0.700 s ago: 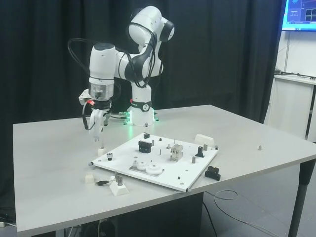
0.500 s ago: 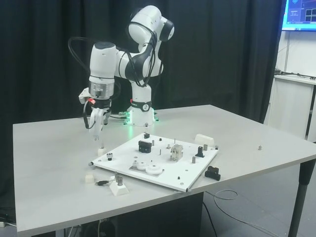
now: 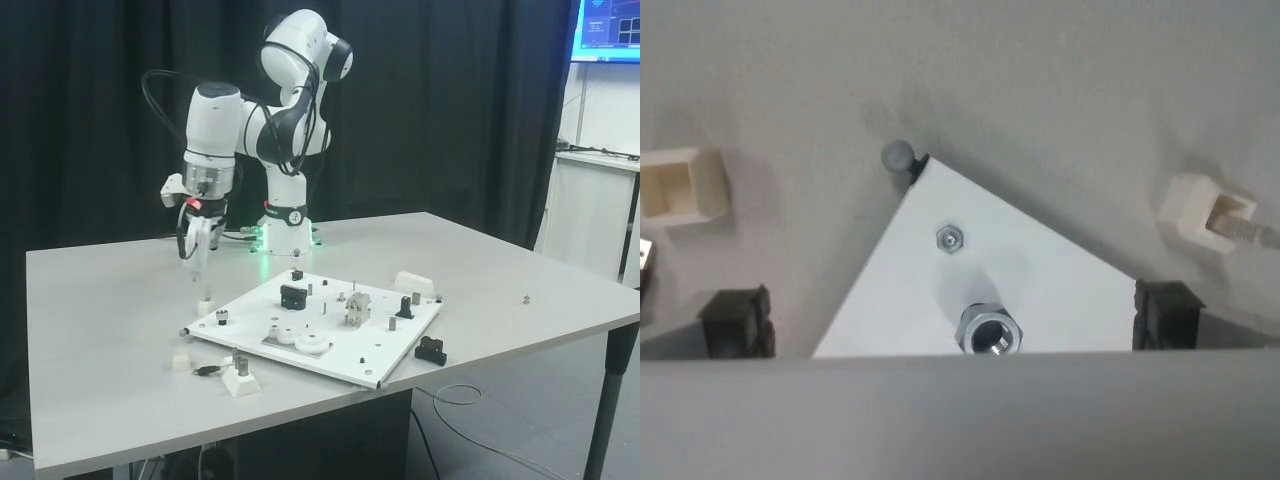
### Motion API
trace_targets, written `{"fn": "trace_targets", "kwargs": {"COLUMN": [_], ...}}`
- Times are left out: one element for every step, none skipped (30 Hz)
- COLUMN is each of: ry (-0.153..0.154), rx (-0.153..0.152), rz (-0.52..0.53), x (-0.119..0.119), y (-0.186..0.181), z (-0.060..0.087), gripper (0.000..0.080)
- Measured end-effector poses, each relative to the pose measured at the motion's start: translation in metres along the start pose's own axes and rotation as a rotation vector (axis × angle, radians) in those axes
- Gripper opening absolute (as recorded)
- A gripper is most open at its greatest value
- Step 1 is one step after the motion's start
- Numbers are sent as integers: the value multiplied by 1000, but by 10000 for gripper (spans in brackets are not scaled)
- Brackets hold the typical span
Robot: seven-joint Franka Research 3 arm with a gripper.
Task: Pick round peg 2.
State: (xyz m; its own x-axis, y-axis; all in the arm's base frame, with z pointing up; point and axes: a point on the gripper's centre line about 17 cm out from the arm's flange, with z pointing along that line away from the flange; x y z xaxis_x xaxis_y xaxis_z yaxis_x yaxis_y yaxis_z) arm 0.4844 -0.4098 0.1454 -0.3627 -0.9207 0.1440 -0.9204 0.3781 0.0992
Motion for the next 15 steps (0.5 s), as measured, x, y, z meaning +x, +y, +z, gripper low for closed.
{"fn": "trace_targets", "kwargs": {"ry": [3,7,10,13,17,21,25,30,34,38,42,45,48,51,53], "rx": [-1,-2,-2,-3,-4,-5,-6,-7,-8,-9,-10,-11,-11,-12,-13], "rz": [-3,-7,-10,-12,-16,-19,-22,-26,-29,-32,-37,-42,-48,-56,-66], "x": [0,1,1,2,2,3,4,5,6,7,8,8,9,9,10], "y": [0,0,0,1,1,1,1,1,2,2,2,2,2,2,2], "z": [0,-1,-1,-2,-2,-2,-3,-3,-3,-4,-4,-5,-5,-5,-6], "gripper": [800,800,800,800,800,800,800,800,800,800,800,800,800,800,800]}}
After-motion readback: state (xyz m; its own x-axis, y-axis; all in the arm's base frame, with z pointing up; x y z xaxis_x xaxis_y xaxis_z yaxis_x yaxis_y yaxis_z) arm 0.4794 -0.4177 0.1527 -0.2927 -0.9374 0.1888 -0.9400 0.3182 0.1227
